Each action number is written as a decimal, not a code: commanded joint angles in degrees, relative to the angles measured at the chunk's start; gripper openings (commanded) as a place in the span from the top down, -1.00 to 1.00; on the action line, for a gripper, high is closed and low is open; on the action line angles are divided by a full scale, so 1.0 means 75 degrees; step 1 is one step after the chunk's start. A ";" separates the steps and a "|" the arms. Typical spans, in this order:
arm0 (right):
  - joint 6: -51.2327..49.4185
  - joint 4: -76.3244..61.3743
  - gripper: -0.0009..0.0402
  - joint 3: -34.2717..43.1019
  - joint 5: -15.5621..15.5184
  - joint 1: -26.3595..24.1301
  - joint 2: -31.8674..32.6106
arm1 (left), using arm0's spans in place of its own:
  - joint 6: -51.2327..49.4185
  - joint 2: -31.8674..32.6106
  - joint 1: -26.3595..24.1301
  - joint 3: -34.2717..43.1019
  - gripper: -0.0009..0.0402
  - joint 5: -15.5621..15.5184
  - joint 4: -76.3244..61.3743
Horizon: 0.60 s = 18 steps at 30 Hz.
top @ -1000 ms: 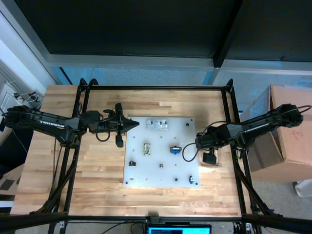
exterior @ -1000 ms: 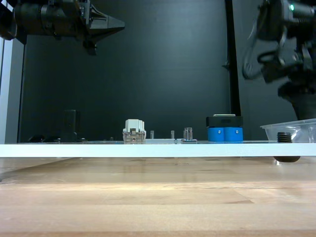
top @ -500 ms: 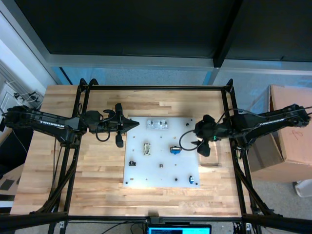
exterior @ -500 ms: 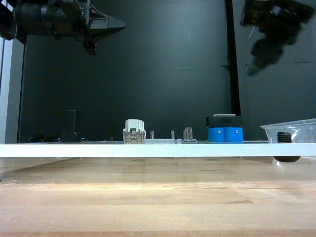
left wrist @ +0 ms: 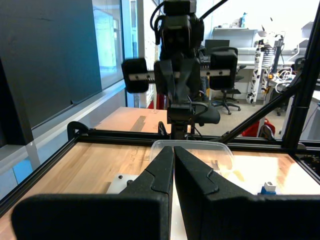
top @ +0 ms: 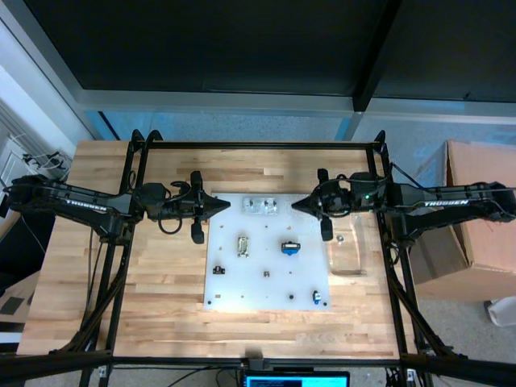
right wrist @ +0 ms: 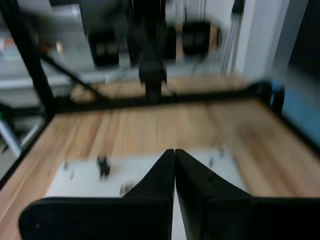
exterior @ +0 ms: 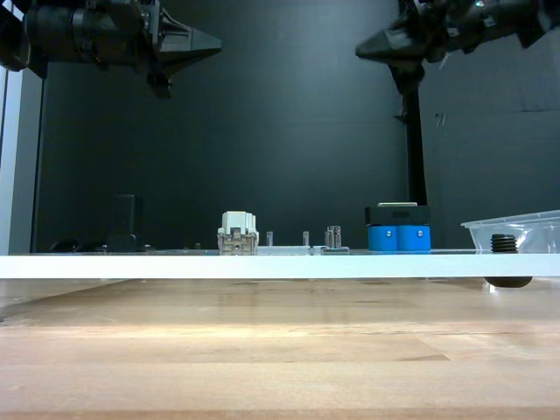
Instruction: Unfasten the M12 nut and place it in the container
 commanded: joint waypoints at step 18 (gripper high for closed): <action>0.0102 0.3077 0.96 -0.1574 0.0131 -0.0184 0.0023 | 0.0003 0.0000 0.0003 0.0003 0.96 0.0003 0.0003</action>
